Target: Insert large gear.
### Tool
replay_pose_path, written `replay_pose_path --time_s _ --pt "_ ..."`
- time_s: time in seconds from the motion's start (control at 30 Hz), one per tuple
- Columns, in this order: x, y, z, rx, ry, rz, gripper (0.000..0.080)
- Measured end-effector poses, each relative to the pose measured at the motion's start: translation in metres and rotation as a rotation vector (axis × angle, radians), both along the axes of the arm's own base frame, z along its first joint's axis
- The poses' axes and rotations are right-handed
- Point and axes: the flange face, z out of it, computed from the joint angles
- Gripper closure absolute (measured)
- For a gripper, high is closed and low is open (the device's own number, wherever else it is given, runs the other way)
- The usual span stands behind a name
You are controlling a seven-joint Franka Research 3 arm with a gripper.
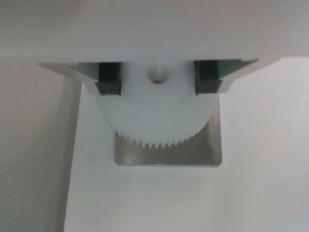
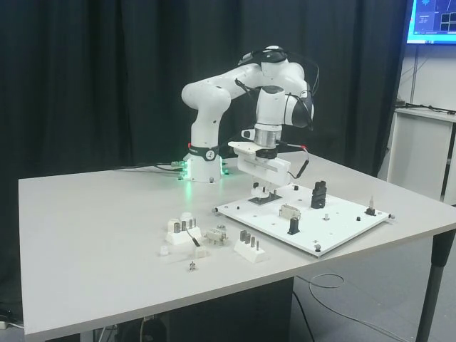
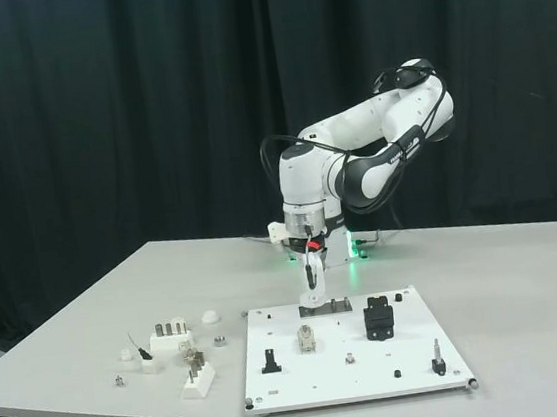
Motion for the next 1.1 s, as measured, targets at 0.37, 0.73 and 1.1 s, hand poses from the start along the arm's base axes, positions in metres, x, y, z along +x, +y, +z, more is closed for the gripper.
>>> replay_pose_path --time_s 0.37,0.73,1.1 --pt "0.0003 0.0000 -0.0001 -0.003 -0.002 0.001 0.0476" --pt "0.0024 0.0003 -0.0005 -0.019 -0.014 0.007 0.0476" --pt "0.0035 0.0007 -0.0023 -0.030 -0.023 0.011 0.0476"
